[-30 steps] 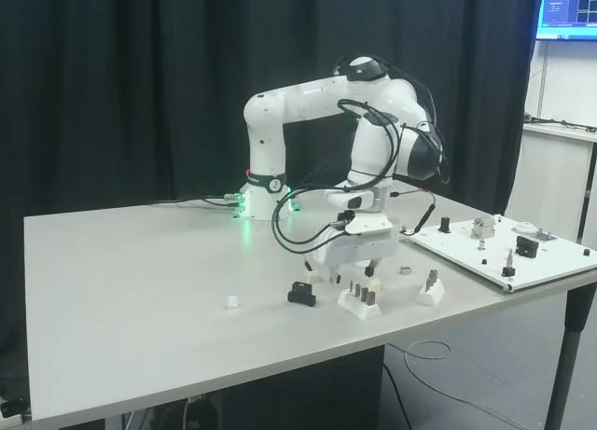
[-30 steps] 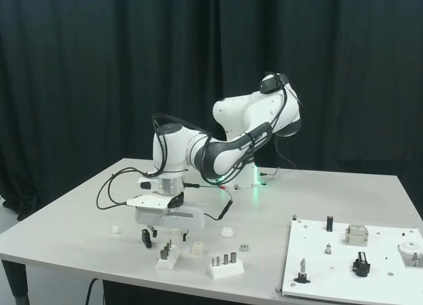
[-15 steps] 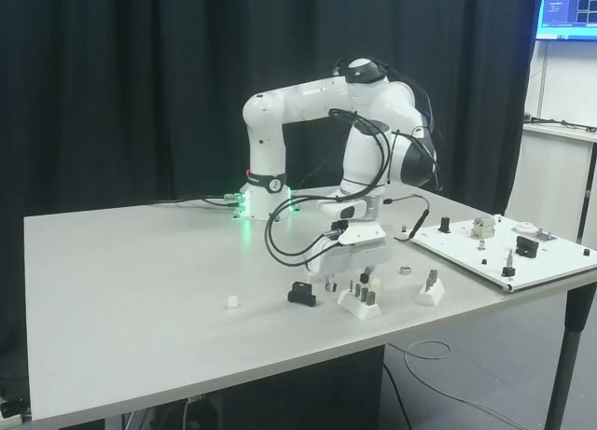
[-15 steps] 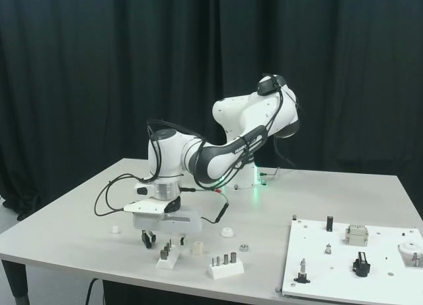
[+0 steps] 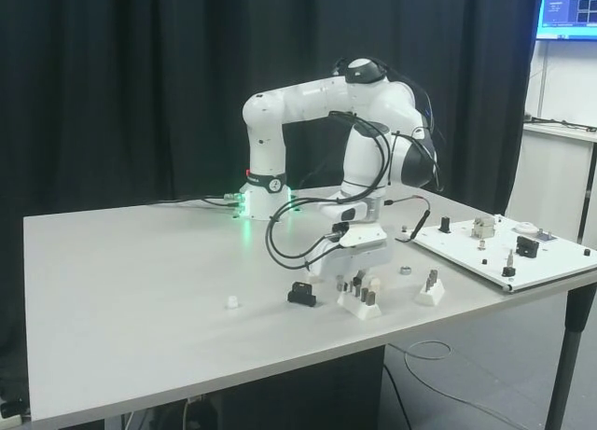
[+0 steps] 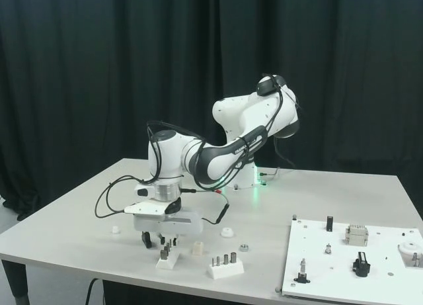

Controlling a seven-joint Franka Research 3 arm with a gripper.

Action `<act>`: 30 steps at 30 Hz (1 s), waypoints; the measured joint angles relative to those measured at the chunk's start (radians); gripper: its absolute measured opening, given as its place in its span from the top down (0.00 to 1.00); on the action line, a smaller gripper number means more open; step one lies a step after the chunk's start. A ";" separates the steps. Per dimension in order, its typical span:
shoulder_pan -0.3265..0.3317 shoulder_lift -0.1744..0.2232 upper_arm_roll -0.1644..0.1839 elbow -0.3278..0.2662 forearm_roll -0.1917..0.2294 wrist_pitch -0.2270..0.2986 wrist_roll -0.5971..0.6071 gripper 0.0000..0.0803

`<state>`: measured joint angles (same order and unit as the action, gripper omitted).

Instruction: Pick square peg 1.

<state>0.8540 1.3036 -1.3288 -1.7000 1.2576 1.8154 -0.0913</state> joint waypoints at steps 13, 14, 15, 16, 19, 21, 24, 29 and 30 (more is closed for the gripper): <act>0.001 -0.001 -0.003 0.005 0.000 -0.005 0.002 0.94; 0.001 -0.002 -0.005 0.006 0.000 -0.008 0.003 0.94; 0.002 -0.002 -0.007 0.006 0.000 -0.011 0.003 0.96; 0.002 -0.002 -0.011 0.007 0.000 -0.016 0.005 0.96; 0.005 -0.002 -0.025 0.009 0.000 -0.036 0.011 0.96; 0.007 -0.003 -0.037 0.011 -0.001 -0.053 0.014 0.96; 0.012 -0.003 -0.059 0.014 -0.002 -0.079 0.021 0.96; 0.021 -0.004 -0.092 0.016 -0.005 -0.115 0.028 0.96; 0.022 -0.004 -0.098 0.016 -0.007 -0.121 0.029 0.96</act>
<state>0.8761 1.2997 -1.4266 -1.6839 1.2506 1.6948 -0.0625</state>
